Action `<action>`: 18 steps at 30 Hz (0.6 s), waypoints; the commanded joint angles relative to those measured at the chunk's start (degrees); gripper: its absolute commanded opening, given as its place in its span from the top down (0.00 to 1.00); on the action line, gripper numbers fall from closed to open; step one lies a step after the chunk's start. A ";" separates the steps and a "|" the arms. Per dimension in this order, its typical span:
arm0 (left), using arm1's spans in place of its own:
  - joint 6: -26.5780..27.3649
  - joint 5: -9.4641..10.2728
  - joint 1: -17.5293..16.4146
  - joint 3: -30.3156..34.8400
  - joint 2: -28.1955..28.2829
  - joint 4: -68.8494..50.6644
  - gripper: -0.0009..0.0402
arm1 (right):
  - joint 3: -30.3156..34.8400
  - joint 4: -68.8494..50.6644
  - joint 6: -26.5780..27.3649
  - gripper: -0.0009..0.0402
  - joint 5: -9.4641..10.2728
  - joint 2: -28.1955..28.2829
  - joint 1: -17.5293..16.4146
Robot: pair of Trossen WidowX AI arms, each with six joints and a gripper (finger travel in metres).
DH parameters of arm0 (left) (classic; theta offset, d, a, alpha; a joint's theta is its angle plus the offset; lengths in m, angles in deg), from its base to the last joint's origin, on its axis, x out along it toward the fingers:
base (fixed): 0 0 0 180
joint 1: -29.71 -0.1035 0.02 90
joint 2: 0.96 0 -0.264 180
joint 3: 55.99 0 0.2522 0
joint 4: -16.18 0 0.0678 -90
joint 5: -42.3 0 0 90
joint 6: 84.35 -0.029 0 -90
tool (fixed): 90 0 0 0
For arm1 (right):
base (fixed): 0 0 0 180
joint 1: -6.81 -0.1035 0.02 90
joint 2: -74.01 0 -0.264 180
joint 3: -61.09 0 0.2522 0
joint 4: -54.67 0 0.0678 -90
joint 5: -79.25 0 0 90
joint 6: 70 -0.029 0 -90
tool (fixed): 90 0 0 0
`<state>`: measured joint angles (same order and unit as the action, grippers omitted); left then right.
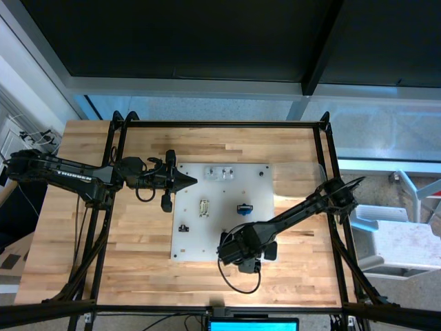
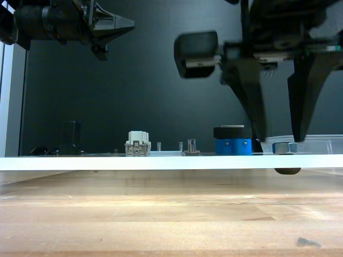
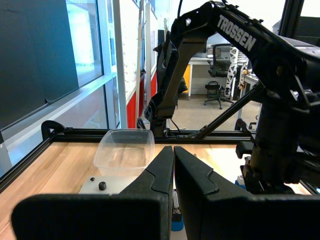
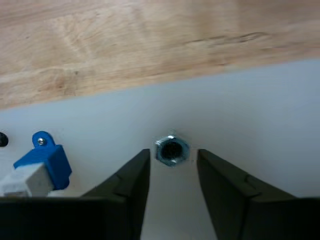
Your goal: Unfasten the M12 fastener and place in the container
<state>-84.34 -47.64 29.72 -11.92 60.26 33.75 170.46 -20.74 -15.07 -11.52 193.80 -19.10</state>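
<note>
While the left gripper (image 1: 185, 181) hangs over the desk's (image 1: 83, 227) left, jaws pressed together, the right gripper (image 2: 280, 139), jaws spread astride the M12 nut (image 4: 172, 150), should lower centred before pinching its flats.

The high camera looked down on the whole white board (image 1: 207, 238) from above its near edge. The low camera sat level at that edge, very close. The camera on the left gripper (image 3: 173, 150), at the board's far left edge, looked across it. The camera on the right gripper (image 4: 173, 153), just above the board's near right edge, looked straight down. It probably shared the silver nut (image 4: 171, 150) with the low view.
</note>
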 commanded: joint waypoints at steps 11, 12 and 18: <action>0.00 0.00 0.00 0.02 0.00 0.00 0.98 | 0.20 -0.35 -26.45 0.46 0.39 -3.50 -1.05; 0.00 0.00 -0.02 0.02 0.00 0.02 0.98 | 0.17 -0.37 -30.77 0.46 0.37 -4.11 -1.22; 0.00 0.00 -0.02 0.02 0.00 0.00 0.98 | -0.39 -0.37 -57.16 0.56 0.61 -6.69 -1.99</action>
<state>-84.34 -47.62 29.72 -11.90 60.26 33.75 170.42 -21.17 -67.87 -11.02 187.61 -20.98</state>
